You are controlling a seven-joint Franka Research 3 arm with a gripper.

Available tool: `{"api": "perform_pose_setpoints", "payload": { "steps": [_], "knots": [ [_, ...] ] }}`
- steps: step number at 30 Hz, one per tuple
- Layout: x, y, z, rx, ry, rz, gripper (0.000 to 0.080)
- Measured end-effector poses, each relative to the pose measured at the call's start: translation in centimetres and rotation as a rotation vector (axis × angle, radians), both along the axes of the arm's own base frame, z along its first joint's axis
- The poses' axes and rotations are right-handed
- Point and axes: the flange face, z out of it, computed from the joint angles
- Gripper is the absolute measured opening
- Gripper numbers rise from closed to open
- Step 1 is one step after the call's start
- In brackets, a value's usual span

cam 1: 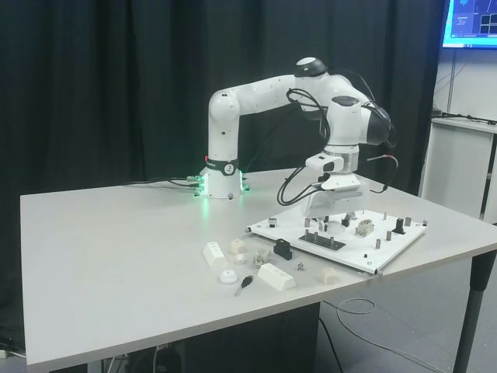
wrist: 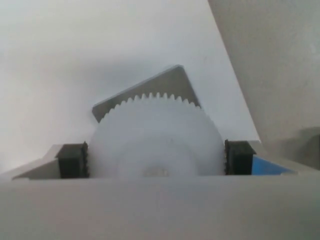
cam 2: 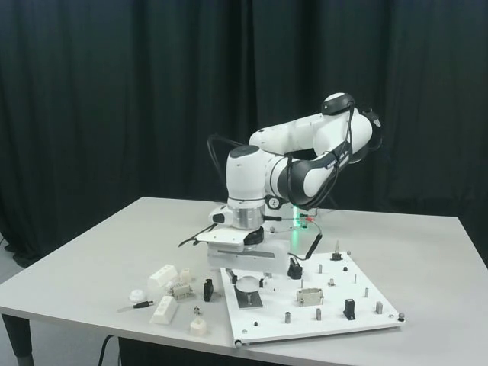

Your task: Place large gear.

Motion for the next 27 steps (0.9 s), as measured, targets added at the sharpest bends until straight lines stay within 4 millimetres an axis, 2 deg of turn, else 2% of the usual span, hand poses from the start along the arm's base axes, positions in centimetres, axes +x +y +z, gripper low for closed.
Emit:
{"api": "perform_pose_setpoints", "payload": {
  "steps": [27],
  "knots": [
    [0.16,-0.98,0.91,-0.018,-0.013,-0.01,0.0593]
  ]
}}
